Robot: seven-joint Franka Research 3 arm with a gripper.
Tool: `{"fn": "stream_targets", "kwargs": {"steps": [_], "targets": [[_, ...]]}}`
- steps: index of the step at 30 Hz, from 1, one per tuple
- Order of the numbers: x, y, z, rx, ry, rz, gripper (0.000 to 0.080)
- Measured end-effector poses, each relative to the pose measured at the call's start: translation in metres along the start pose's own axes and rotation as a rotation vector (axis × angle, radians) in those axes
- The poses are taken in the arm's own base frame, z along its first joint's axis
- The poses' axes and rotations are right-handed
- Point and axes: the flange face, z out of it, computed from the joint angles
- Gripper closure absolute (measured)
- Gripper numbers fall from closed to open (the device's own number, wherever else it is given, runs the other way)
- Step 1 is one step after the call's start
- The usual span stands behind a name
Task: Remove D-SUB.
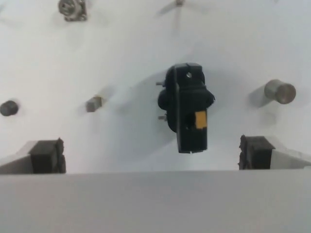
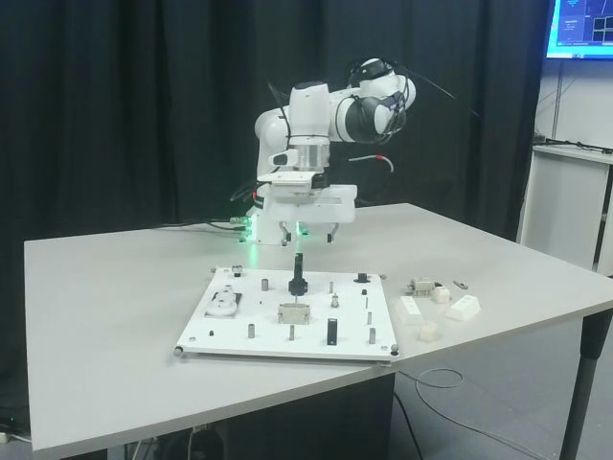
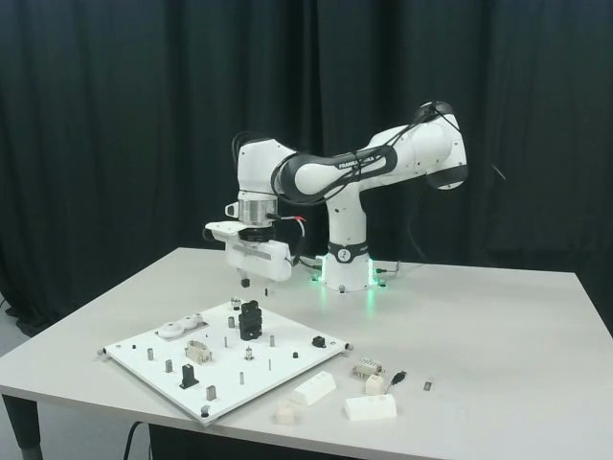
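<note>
The black plug (image 1: pixel 187 108), which I take to be the D-SUB, stands upright on the white board (image 2: pixel 316 331), seated among the other fittings near the board's middle. In the wrist view I look straight down on its top, with two small pins showing at one side; it lies between the two fingertips but well below them. In the first room view the plug (image 2: pixel 298 276) rises clearly above its neighbours, and in the second room view it (image 3: pixel 251 320) sits directly under the arm's wrist.

The gripper (image 1: pixel 150 154) hangs above the plug with its jaws spread wide and nothing between the black pads (image 1: pixel 46 154). From the room cameras I see a clear gap between the gripper (image 2: pixel 305 233) and the top of the plug, so there is no contact.

Around the plug the board carries a short metal post (image 1: pixel 280 91), a small square block (image 1: pixel 94 103), a dark round stud (image 1: pixel 8 108) and a flanged metal socket (image 1: pixel 73 8). The board rests on the grey counter (image 2: pixel 115 287), with several loose white blocks (image 2: pixel 464 308) lying on the counter beside it.

Progress, as I judge it: the approach is lined up, but nothing of the removal itself is done. The plug is still in its seat. What is left is to descend, close on the plug's body, and draw it straight up out of the board.
</note>
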Motion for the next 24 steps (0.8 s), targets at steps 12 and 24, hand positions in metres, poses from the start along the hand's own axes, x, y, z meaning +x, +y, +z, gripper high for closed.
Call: {"fn": "stream_targets", "kwargs": {"steps": [12, 24], "targets": [[0.001, 0.014, 0.019, -0.002, -0.011, 0.042, 0.0003], [-0.002, 0.013, 0.031, -0.027, 0.007, 0.099, 0.0003]]}}
